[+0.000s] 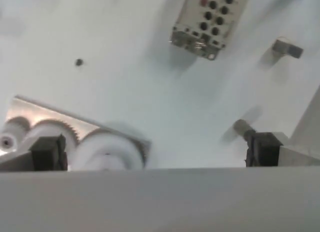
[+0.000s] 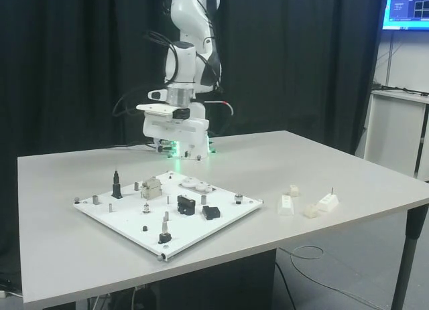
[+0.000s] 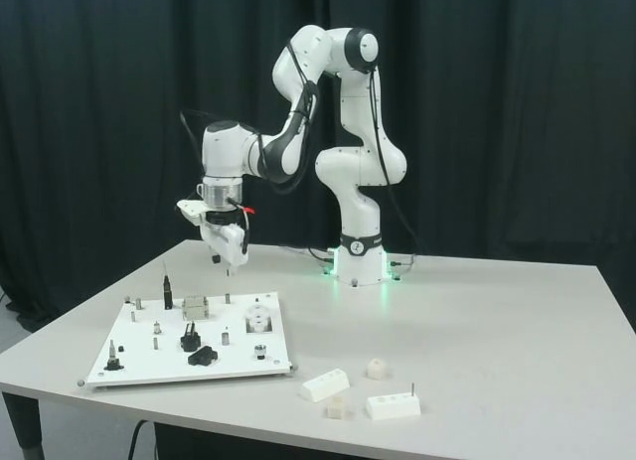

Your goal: Pick round peg 1.

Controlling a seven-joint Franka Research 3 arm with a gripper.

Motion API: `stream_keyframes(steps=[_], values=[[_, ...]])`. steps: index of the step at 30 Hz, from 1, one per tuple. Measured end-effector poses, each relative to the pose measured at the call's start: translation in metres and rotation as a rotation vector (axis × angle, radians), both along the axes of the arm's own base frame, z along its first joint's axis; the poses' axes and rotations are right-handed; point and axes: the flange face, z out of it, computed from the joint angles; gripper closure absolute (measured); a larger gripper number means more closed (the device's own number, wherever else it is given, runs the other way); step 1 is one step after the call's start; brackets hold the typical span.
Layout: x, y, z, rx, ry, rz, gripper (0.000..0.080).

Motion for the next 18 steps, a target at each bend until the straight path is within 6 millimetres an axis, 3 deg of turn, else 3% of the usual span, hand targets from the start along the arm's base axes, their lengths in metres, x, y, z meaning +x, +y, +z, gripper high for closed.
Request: stream_keyframes(steps=[18], values=[[0.026,0.027,0.016,-0.017,-0.017,-0.012,0.0003]])
